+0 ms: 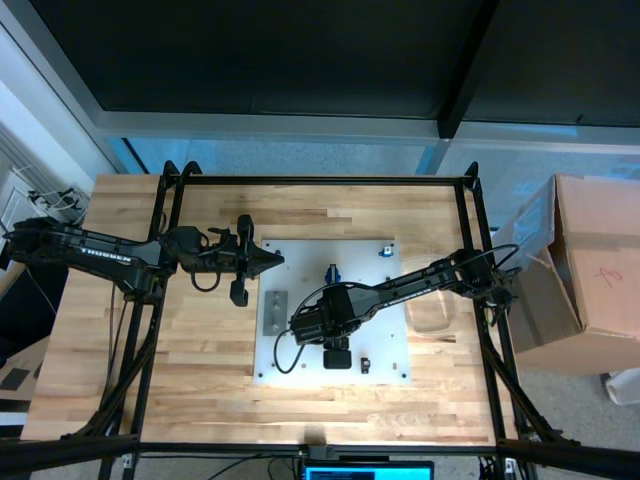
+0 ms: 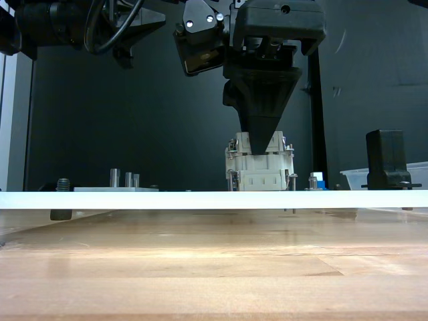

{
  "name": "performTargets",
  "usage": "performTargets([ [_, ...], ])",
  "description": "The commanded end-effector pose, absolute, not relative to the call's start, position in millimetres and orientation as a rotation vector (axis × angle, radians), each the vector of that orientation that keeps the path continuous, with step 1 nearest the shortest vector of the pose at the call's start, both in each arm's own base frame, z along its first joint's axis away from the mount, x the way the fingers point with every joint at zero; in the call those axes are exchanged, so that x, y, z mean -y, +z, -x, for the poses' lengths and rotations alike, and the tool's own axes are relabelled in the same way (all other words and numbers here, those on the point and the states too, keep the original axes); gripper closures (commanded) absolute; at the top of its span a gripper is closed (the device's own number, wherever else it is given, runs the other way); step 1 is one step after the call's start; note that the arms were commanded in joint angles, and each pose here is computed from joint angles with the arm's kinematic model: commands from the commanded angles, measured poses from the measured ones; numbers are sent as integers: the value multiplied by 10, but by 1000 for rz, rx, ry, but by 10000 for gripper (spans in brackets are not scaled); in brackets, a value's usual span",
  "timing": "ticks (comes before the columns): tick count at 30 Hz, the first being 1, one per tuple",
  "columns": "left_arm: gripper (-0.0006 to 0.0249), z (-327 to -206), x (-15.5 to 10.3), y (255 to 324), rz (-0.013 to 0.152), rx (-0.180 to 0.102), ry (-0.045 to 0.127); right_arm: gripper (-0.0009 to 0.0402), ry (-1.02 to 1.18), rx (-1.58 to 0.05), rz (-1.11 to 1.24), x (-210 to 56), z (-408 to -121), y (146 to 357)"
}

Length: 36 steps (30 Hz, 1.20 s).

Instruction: Remove the HAN10E connector from the taskboard and place in the container

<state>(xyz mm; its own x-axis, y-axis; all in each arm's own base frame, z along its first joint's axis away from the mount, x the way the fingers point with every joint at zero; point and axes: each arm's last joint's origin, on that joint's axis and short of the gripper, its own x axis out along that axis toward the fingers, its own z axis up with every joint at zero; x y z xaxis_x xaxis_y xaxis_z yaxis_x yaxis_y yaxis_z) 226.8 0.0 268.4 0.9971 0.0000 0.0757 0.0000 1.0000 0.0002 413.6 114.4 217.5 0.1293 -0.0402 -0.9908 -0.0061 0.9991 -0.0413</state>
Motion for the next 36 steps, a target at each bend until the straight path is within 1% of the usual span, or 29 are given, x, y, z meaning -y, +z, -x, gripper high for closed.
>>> performTargets([
  [1, 243, -2269, 0, 2685, 0, 76, 0, 364, -25, -1437, 37, -1143, -4133, 2188],
  [6, 243, -2269, 0, 2685, 0, 76, 0, 395, -24, -1419, 35, -1138, -4117, 2265],
  [11, 243, -2269, 0, 2685, 0, 76, 0, 387, -17, -1383, 28, -1122, -4073, 2413],
  [23, 243, -2269, 0, 2685, 0, 76, 0, 386, -23, -1327, -3, -1041, -3901, 2785],
  [31, 243, -2268, 0, 2686, 0, 76, 0, 386, -24, -1329, -5, -1043, -3855, 2837],
  [36, 243, -2269, 0, 2685, 0, 76, 0, 386, -6, -1327, 8, -1101, -3716, 2921],
])
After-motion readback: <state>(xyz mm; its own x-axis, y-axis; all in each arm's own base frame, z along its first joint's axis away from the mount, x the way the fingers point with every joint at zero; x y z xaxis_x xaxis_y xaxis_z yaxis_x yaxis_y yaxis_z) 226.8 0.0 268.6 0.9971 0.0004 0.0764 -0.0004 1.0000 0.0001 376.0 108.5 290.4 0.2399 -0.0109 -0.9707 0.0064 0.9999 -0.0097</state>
